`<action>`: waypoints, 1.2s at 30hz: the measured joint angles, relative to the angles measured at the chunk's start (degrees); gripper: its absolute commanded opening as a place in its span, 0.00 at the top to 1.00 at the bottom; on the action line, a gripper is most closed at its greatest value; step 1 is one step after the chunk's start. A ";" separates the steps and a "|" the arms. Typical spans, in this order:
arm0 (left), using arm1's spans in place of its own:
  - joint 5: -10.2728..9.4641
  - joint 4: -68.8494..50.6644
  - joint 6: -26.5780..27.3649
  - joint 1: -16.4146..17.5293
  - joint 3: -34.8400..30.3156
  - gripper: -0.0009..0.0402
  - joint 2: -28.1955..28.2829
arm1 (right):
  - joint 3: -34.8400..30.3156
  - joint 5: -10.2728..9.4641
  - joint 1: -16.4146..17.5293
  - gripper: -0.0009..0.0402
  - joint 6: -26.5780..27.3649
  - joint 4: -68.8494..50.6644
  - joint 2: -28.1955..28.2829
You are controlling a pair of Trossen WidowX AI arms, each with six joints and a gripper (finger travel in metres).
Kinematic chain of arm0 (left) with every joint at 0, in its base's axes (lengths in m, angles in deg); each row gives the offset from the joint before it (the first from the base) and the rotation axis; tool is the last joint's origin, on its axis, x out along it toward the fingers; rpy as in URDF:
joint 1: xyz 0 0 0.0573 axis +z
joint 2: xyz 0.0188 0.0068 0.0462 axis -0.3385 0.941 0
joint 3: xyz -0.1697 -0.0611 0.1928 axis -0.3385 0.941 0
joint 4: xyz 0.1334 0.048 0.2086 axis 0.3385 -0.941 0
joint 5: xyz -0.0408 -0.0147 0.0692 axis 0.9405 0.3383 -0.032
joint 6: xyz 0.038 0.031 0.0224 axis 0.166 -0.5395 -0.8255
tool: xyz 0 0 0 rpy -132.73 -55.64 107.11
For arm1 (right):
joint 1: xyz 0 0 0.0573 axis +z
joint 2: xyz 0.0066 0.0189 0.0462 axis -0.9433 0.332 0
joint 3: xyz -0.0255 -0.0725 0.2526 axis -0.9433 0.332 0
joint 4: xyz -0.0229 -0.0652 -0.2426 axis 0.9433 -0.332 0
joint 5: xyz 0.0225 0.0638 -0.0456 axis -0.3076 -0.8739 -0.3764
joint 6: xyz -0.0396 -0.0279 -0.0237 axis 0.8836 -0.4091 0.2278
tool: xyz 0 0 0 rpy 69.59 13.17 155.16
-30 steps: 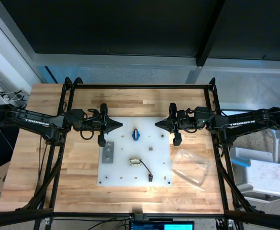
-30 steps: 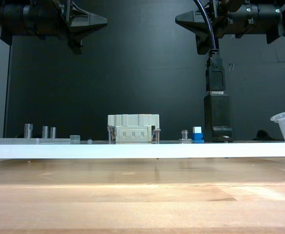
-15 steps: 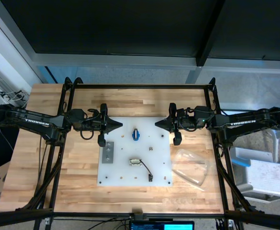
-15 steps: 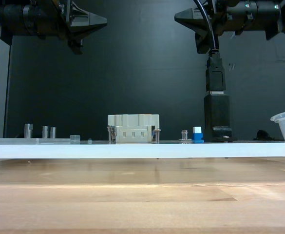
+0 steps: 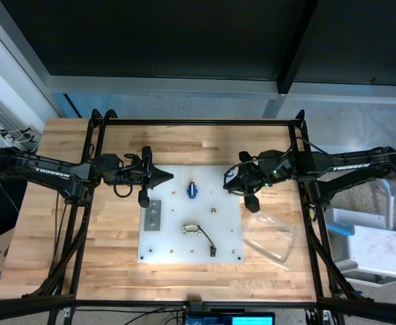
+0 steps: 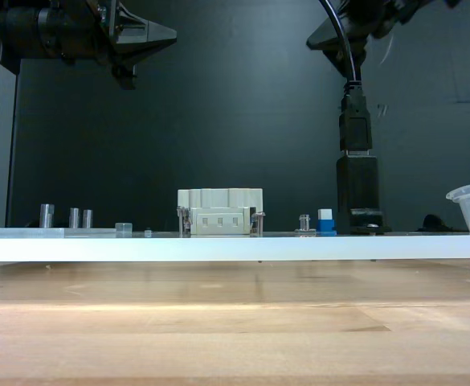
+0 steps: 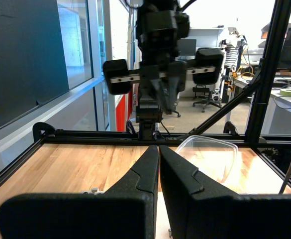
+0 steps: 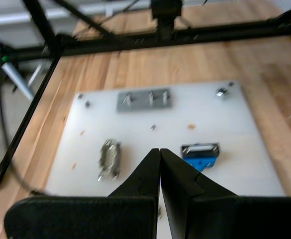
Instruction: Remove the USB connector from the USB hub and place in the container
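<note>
While the connector [image 5: 212, 250] stays plugged in, upright on the near right part of the board [image 5: 164, 245], and the container [image 5: 269, 238] lies empty just right of the board, nothing is removed yet. Farther back, the right gripper [image 5: 227, 183] has tipped down toward the board, fingers clenched and empty, so I judge its reach is starting. The left gripper [image 5: 172, 177], also clenched, has not moved from above the far left corner.

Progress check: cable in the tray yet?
No, the cable lies on the white board; left gripper and right gripper hover shut over its far side.
</note>
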 measured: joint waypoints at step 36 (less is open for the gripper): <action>-0.02 -0.02 -0.02 0.00 -0.02 0.98 0.00 | -17.38 13.42 23.04 0.98 -24.00 -25.18 16.02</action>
